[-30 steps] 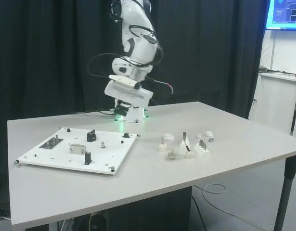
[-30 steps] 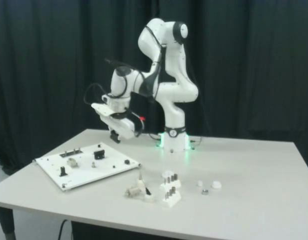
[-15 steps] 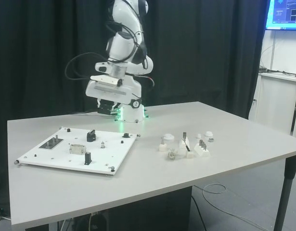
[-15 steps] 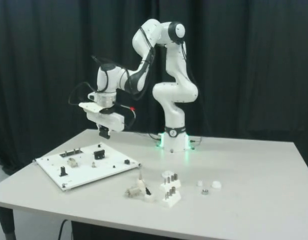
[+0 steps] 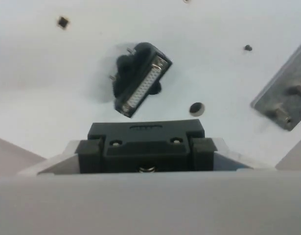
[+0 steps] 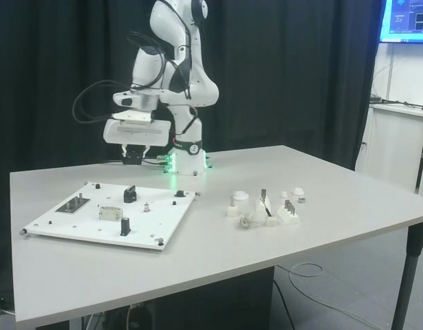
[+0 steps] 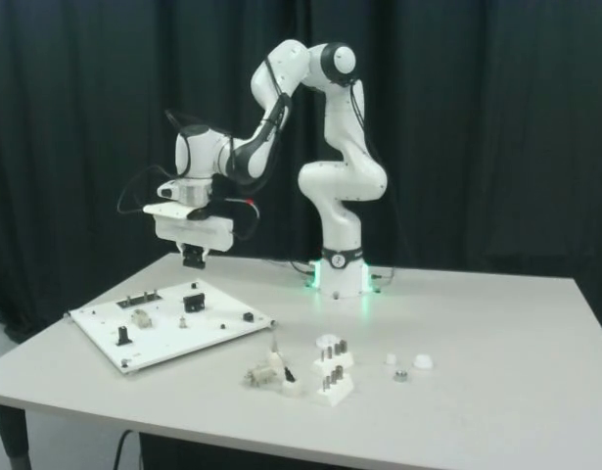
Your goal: Insert D-SUB.
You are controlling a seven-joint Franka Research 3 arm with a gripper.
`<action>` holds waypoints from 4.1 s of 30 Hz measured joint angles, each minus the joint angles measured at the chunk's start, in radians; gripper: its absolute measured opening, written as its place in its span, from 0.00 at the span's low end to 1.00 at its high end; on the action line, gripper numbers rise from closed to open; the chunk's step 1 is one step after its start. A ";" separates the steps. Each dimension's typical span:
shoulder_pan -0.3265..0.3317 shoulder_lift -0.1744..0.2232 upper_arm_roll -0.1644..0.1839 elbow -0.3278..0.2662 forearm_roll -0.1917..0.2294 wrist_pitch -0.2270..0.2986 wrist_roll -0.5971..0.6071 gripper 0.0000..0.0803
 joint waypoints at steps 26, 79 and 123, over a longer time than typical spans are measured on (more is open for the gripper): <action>0.000 0.001 -0.142 -0.001 0.171 0.050 -0.632 0.48; 0.039 0.199 -0.132 0.003 0.398 0.177 -1.203 0.48; 0.016 0.279 -0.132 0.012 0.514 0.203 -1.378 0.48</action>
